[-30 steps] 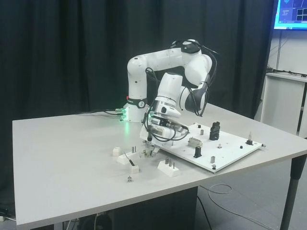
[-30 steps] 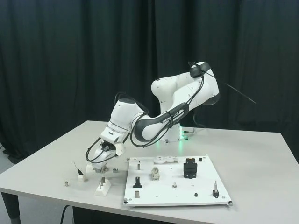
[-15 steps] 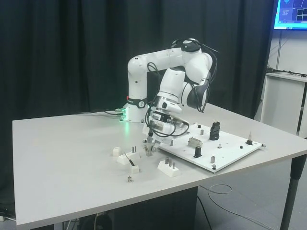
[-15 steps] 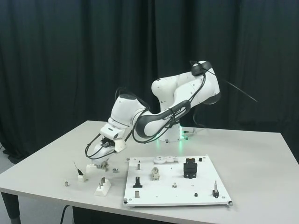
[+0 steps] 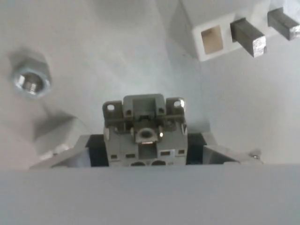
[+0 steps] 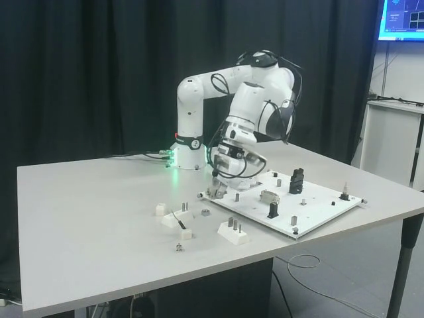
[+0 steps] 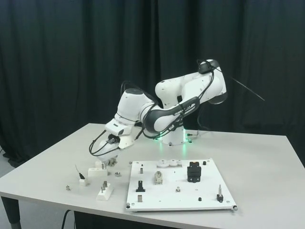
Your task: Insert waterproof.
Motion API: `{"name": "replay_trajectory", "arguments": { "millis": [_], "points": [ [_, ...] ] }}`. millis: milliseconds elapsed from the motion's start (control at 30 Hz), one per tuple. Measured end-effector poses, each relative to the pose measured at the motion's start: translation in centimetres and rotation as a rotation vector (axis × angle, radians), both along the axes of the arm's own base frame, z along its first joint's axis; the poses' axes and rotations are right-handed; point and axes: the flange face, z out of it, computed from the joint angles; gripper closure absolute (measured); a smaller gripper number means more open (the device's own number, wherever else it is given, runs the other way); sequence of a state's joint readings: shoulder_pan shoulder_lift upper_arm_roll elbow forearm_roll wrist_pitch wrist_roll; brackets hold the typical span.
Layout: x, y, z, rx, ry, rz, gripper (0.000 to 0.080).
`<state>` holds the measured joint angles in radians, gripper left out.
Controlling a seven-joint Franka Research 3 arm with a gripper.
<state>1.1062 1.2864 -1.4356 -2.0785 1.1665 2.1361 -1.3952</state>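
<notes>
— Where is the waterproof connector point(image 5: 144, 133)?
— It is pinched between the fingers of the gripper point(image 5: 145, 154), above the grey table point(image 6: 93, 199), near the white board point(image 7: 209, 191).

Grey waterproof connector point(image 5: 144, 132), boxy with small mounting holes, clamped in the pincer point(image 5: 145, 157), above the table

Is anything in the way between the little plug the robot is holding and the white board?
Nothing visible blocks it. The gripper holds the grey connector above the grey table, beside the white board's near corner. Only open air lies between them.
</notes>
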Motion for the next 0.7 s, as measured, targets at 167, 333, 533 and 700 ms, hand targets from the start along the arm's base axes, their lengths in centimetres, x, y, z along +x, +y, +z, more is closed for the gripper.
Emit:
{"name": "replay_trajectory", "arguments": {
  "millis": [167, 333, 533, 700],
  "points": [
    [-0.1, 1.1, 0.9, 0.02, 0.011, -0.043, 0.0486],
    [-0.3, 2.3, 1.6, 0.033, 0.013, -0.116, 0.0486],
    [-0.4, 4.0, 2.0, 0.049, 0.009, -0.199, 0.0486],
    [-0.4, 5.3, 2.2, 0.057, 0.001, -0.268, 0.0486]
  ]
}}
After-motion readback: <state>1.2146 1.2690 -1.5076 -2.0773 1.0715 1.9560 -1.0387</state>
